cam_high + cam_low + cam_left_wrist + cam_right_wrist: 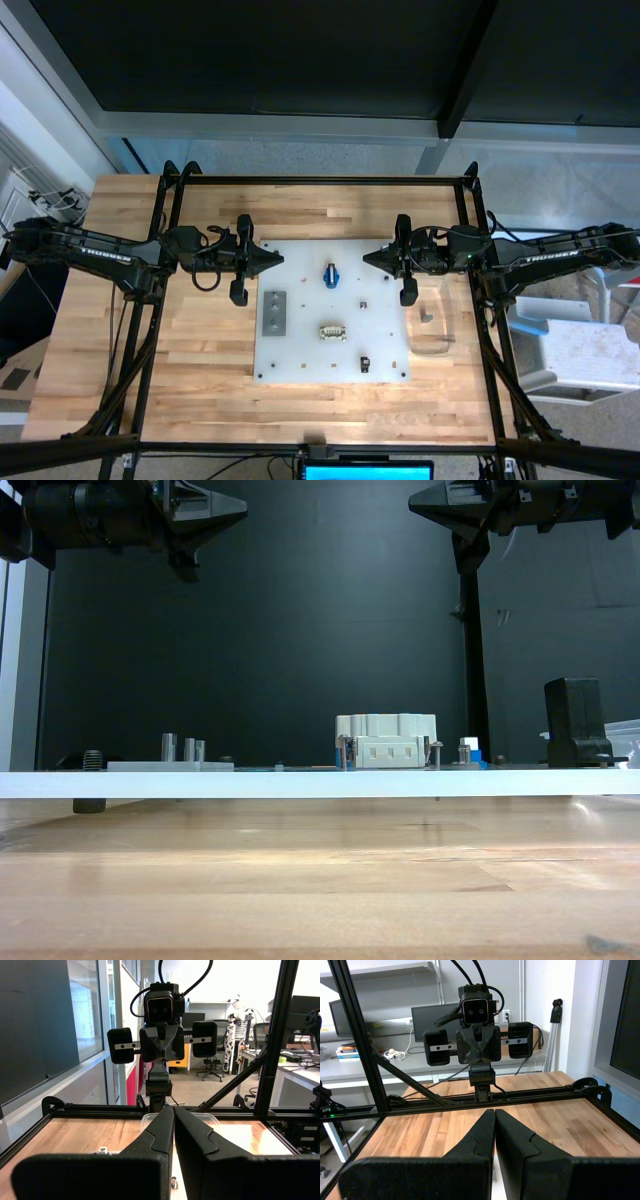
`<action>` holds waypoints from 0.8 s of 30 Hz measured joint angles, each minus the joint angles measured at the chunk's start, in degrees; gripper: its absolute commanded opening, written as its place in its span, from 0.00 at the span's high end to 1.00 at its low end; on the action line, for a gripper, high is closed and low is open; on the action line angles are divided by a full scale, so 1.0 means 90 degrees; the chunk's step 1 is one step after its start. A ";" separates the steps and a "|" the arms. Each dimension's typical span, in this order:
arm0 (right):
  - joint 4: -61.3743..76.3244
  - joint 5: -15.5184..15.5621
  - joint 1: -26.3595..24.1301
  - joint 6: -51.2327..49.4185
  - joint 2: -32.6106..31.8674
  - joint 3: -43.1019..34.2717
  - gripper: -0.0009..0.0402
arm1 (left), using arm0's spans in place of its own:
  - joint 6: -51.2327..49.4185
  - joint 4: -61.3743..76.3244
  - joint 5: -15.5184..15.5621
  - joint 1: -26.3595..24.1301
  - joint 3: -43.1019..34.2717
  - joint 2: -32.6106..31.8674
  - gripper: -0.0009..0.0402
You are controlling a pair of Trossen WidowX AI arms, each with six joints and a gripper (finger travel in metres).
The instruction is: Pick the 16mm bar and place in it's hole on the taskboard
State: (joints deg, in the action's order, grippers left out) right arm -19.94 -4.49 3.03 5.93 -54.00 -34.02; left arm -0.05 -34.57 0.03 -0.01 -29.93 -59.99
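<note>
so the wooden table (150, 350) is taking up most of the high view, with a black frame (320, 181) running around it and the white taskboard (300, 360) lying in the middle

the left arm (90, 250) and right arm (560, 248) are reaching in from their sides and facing each other across the far end of the board. The left gripper (278, 257) is hanging over the board's left edge and the right gripper (367, 259) is hovering over the right part of the board. Both are sitting well up in the air in the low view. Both have their fingers pinched together with nothing between them, you can see that plainly from the wrist cams

a clear tray (440, 345) is sitting on the table just beside the board's right edge. On the board, a grey block (274, 312) is sitting near the left edge with short pegs sticking up, and a white connector (333, 332) is sitting beside it. A blue part (331, 274) is standing further back

what looks like the 16mm bar (427, 315) is lying loose in the tray as a small grey piece, clear of the board, though I'm not totally sure that's it
</note>
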 measured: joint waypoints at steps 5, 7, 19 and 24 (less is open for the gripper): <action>-0.0005 0.0002 -0.0002 -0.0478 -0.0007 0.0007 0.98 | 0.0002 0.0000 0.0000 -0.0002 0.0000 0.0000 0.98; -0.0005 0.0002 -0.0002 -0.0478 -0.0007 0.0007 0.98 | 0.0002 0.0000 -0.0002 0.0000 0.0000 0.0000 0.98; -0.0007 0.0002 -0.0002 -0.0478 -0.0010 0.0007 0.98 | 0.0002 0.0000 -0.0002 0.0000 0.0000 0.0000 0.98; 0.0015 0.0005 -0.0002 -0.0435 -0.0010 -0.0012 0.98 | 0.0000 0.0000 0.0000 0.0000 0.0000 0.0000 0.98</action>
State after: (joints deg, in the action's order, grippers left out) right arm -19.81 -4.45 3.01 2.02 -54.08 -34.13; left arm -0.05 -34.57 0.03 -0.01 -29.93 -59.99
